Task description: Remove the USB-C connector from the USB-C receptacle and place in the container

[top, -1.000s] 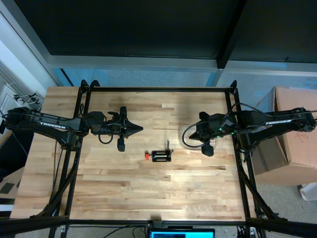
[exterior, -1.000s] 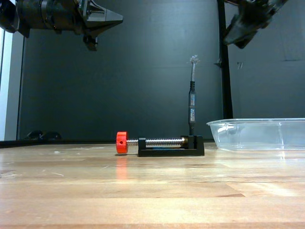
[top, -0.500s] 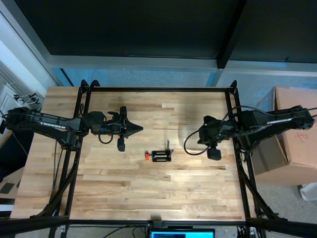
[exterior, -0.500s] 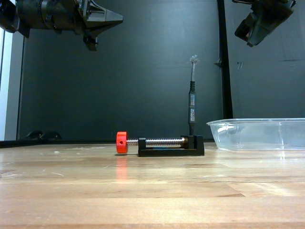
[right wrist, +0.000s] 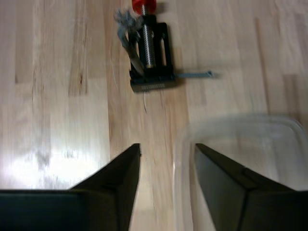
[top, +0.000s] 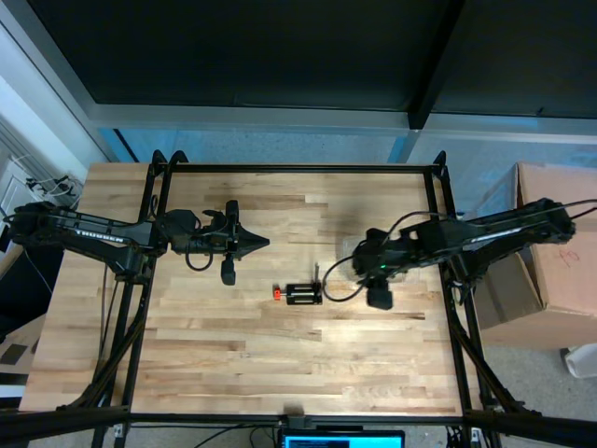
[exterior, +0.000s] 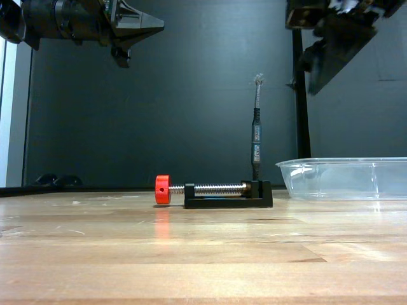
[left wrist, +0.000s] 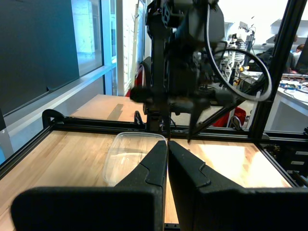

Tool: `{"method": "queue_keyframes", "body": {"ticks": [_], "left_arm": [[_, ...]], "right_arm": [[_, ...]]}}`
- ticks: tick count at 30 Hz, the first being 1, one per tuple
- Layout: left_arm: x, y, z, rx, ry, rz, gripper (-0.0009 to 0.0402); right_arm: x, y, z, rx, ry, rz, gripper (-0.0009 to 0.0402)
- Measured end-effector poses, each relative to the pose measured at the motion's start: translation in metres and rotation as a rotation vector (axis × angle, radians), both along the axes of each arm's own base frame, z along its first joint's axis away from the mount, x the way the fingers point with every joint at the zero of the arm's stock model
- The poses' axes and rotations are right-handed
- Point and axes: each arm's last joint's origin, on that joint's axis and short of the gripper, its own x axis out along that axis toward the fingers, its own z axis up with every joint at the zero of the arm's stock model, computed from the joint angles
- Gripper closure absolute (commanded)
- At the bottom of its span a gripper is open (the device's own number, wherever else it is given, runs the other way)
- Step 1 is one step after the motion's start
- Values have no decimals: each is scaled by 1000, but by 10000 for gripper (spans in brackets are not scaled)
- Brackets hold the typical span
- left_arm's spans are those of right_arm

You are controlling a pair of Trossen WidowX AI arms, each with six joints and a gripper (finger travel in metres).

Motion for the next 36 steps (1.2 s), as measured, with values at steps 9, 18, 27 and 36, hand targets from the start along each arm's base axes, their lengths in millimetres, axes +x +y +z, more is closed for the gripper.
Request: {"method": "queue_keyframes", "body": {"ticks": [9,18,27,36], "left_arm": [[0,0,0,0,0,0,393],[0,0,0,0,0,0,393],[0,0,0,0,0,0,393],[0,0,0,0,0,0,393]], "right_arm": [[36,8,-27,12,-18,-14,227],[72,16,-31,2,0,1,218],[87,21,-40,-11,24,20,234],[93,23,-52,-18,51,27,261]]}}
